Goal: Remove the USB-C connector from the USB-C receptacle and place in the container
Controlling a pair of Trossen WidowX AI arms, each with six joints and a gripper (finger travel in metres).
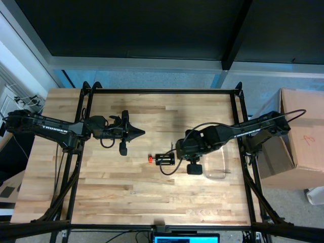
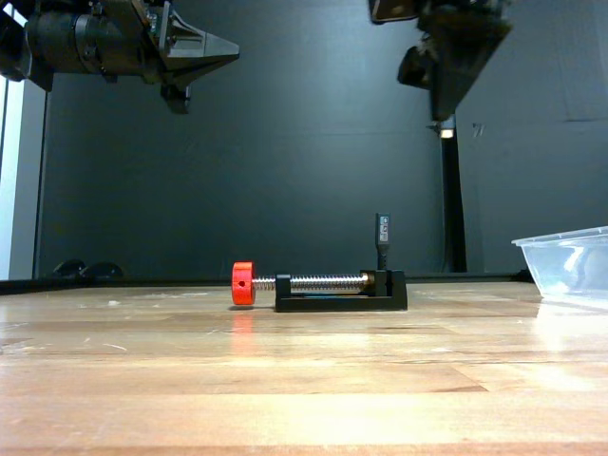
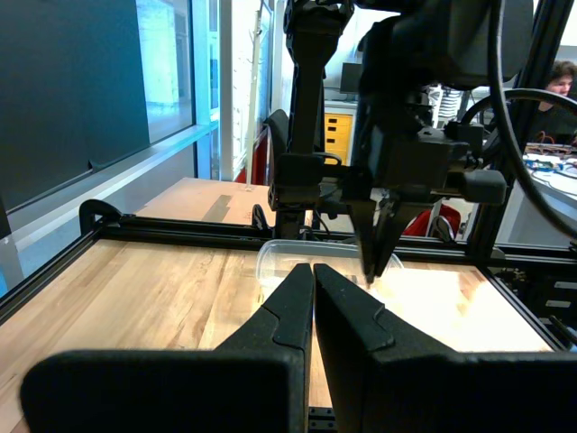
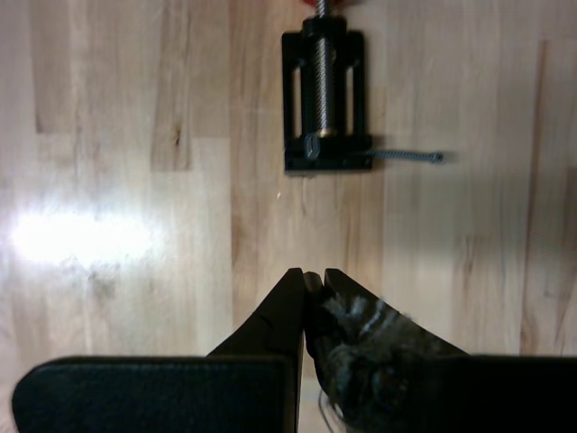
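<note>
High view: left gripper [image 1: 135,132] at nine o'clock; right gripper [image 1: 181,150] above the small black screw clamp with red knob [image 1: 164,159]; clear plastic container [image 1: 217,164] at three o'clock. Low view: short black USB-C connector [image 2: 382,235] stands upright, seated in the clamp. Wrist views: both pincers clenched, empty. Pulling may lift the clamp, if loose.

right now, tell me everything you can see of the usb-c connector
The usb-c connector is a small, slim dark plug with a paler patch near its top. It stands upright in the black clamp, at the end away from the red knob. Only the clamp touches it, and how deep it sits I cannot tell. The right gripper hangs above it, nearer the container, fingers shut. The left gripper is high at the far left, fingers shut.
</note>
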